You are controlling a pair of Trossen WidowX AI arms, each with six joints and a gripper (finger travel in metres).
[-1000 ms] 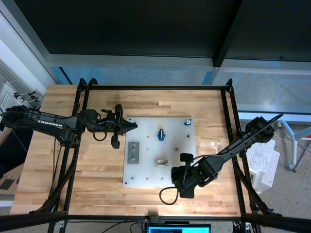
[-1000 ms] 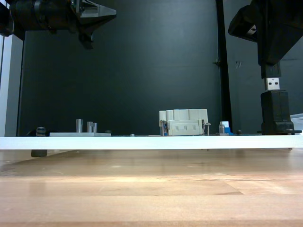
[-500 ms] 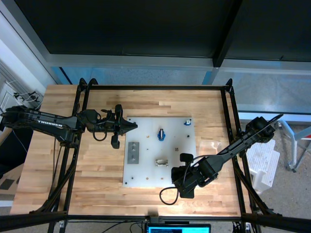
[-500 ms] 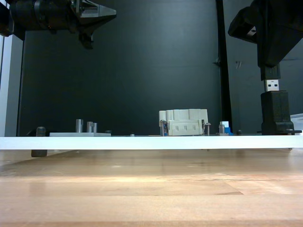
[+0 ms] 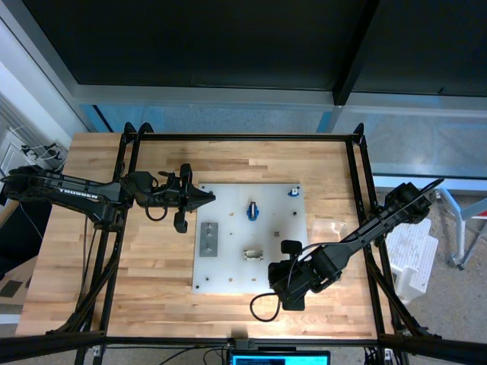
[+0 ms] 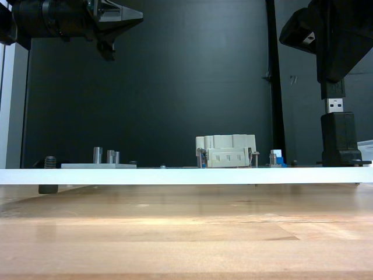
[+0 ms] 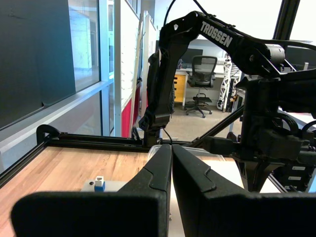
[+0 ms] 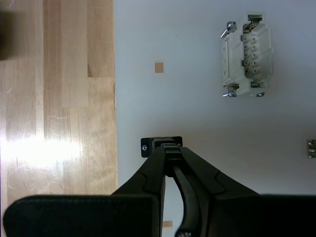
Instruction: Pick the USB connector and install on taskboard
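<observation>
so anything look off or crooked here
Nothing stands out. The right gripper holds the USB connector upright just above the black socket on the taskboard, roughly lined up, not yet in. The left gripper hangs shut near its far left corner.

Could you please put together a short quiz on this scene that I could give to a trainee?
1. True or false: the left tool, shut and raised near the left edge of the large flat white square taskboard, holds the tiny dark USB connector with the silvery end.
2. The right tool, hanging above the black socket on the taskboard, is: A) open and empty; B) shut on the USB connector; C) shut on nothing.
3. Is the USB connector fully seated in the black socket?

Key: 1) False. 2) B. 3) No, its silvery end shows above the socket's top.
</observation>
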